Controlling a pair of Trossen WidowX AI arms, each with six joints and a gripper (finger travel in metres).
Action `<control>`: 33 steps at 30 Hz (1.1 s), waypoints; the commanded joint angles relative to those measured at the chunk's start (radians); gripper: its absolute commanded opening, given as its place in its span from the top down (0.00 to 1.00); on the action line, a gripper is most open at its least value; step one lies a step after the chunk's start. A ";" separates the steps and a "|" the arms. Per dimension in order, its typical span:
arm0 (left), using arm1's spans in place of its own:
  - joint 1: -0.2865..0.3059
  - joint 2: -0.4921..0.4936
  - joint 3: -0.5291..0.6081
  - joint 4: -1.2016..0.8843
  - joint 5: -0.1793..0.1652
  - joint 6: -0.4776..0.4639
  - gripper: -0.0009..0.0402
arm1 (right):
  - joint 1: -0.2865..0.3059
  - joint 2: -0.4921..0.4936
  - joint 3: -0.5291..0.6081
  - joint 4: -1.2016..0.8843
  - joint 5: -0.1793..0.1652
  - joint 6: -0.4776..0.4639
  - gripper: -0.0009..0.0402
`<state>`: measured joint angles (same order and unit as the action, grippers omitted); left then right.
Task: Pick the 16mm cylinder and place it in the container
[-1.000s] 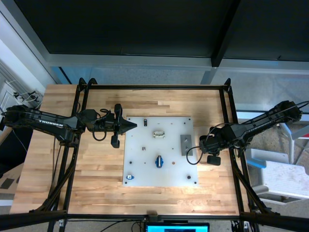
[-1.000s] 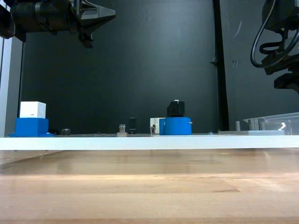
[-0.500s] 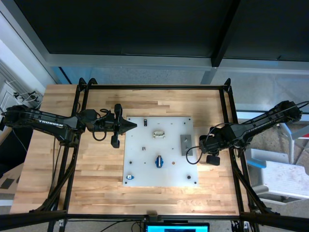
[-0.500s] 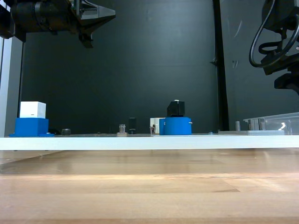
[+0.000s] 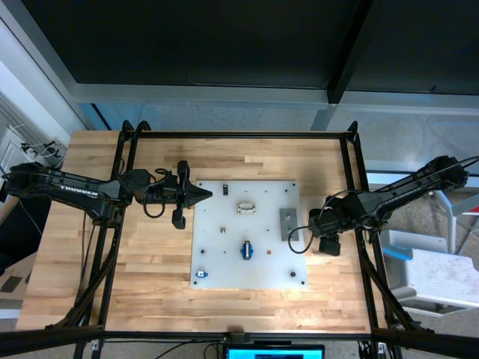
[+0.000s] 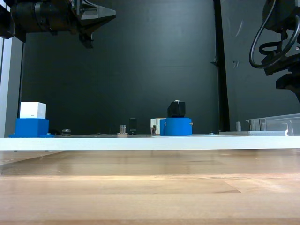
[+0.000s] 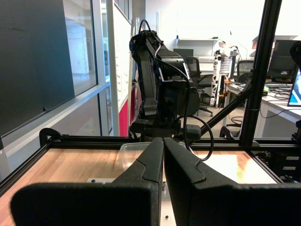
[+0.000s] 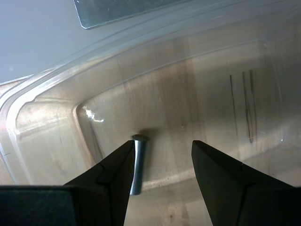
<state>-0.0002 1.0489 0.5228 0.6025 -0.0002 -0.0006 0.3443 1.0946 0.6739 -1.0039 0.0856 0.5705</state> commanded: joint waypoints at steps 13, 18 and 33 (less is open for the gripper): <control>0.000 0.000 0.000 0.000 0.000 0.000 0.98 | 0.000 0.000 0.014 -0.001 0.000 -0.002 0.58; 0.000 0.000 0.000 0.000 0.000 0.000 0.98 | 0.000 0.000 0.024 -0.001 0.000 -0.002 0.58; 0.000 0.000 0.000 0.000 0.000 0.000 0.98 | 0.000 0.000 0.067 -0.015 -0.005 -0.002 0.58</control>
